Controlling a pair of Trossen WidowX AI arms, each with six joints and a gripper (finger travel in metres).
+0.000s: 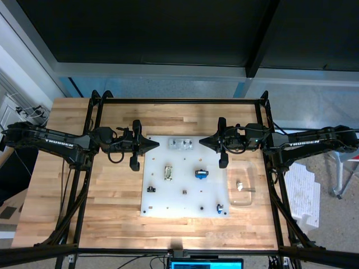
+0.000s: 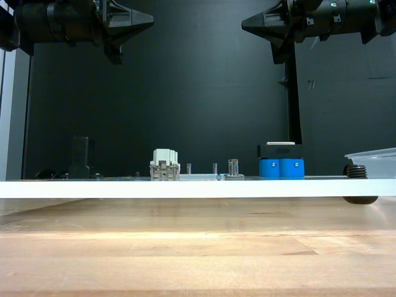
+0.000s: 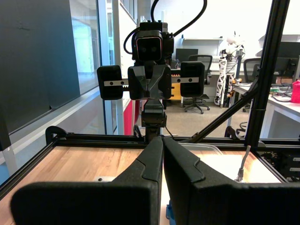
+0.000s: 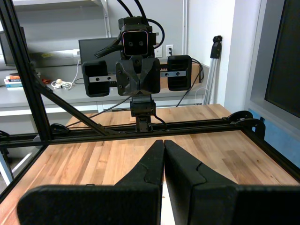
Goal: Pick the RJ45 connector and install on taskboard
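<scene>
**Left gripper.** The left gripper (image 1: 156,144) hangs above the table (image 1: 101,213) at the upper left of the high view. Its tip points inward, over the far left edge of the white board (image 1: 168,193). In the left wrist view the two fingers (image 3: 150,164) meet along a thin seam and hold nothing.

**Right gripper.** The right gripper (image 1: 202,140) hangs at the same height at the upper right of the high view. Its tip is over the board's far edge, pointing toward the left gripper. In the right wrist view its fingers (image 4: 152,166) are pressed together with nothing between them.

**Connector.** In the left wrist view the connector (image 3: 239,176) stands on the white board, and its grey cable (image 3: 244,159) rises from it. In the high view a pale grey piece sits on the blue jack (image 1: 220,210) at the lower right corner of the board. Whether the plug is fully seated cannot be told.

**Tray.** The clear tray (image 1: 252,171) lies just right of the board. The white block (image 1: 239,185) sits inside it.
</scene>
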